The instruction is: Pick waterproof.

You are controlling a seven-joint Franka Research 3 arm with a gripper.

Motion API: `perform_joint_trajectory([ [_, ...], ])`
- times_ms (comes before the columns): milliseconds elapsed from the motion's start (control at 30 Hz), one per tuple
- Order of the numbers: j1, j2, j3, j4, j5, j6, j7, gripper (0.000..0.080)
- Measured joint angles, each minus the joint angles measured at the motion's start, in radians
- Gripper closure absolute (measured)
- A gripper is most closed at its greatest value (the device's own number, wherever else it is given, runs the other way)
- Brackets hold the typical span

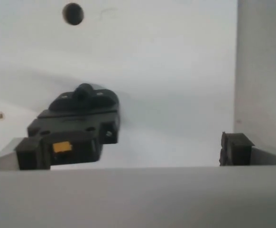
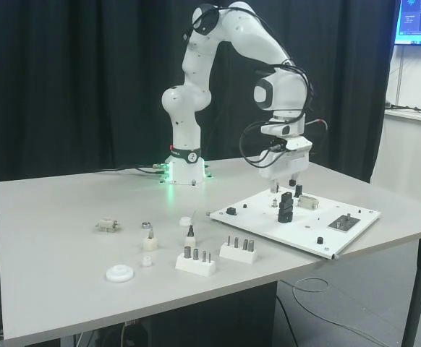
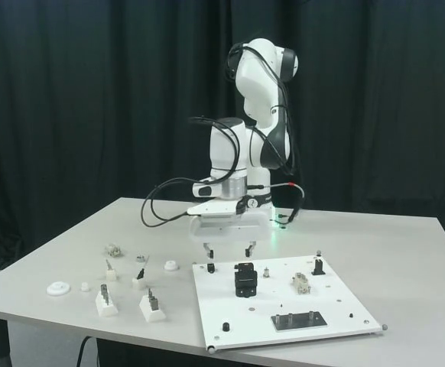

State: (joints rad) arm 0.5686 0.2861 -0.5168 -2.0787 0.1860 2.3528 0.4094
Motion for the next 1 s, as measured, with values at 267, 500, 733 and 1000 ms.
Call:
perform_joint_trajectory([
  [267,-0.021,0.001,-0.010,0.023,-0.029,-0.021,-0.005,0.0003],
  [500,-0.059,0.001,-0.018,0.052,-0.075,-0.055,-0.032,0.0003],
  [733,-0.129,0.001,-0.019,0.086,-0.129,-0.098,-0.086,0.0003],
  [1000,-0.232,0.001,-0.019,0.107,-0.176,-0.121,-0.189,0.0003],
])
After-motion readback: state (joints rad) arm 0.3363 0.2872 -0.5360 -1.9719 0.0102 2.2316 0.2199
